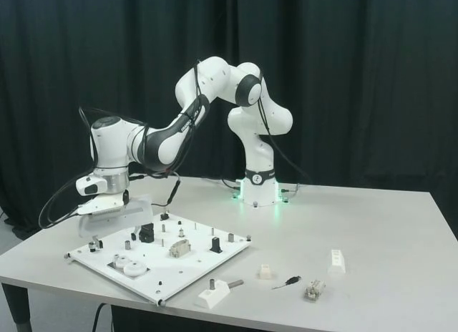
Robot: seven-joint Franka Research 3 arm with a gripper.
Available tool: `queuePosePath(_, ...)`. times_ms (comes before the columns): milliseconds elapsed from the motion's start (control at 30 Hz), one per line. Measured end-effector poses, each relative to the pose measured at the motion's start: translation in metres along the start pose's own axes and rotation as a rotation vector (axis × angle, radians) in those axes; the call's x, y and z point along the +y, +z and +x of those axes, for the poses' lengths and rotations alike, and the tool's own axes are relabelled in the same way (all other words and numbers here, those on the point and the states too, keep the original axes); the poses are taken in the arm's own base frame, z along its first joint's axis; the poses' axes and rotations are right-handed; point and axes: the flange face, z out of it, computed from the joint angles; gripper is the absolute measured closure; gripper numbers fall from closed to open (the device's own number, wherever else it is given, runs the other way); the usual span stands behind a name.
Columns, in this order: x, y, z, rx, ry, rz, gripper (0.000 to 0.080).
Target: Remove medium gear.
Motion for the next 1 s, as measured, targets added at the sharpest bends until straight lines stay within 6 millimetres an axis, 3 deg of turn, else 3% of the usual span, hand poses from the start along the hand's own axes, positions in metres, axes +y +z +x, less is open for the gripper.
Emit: queuePosePath(1000, 0.004, 0.032, -0.014, 0.02, 0.003, 0.017, 0.0003)
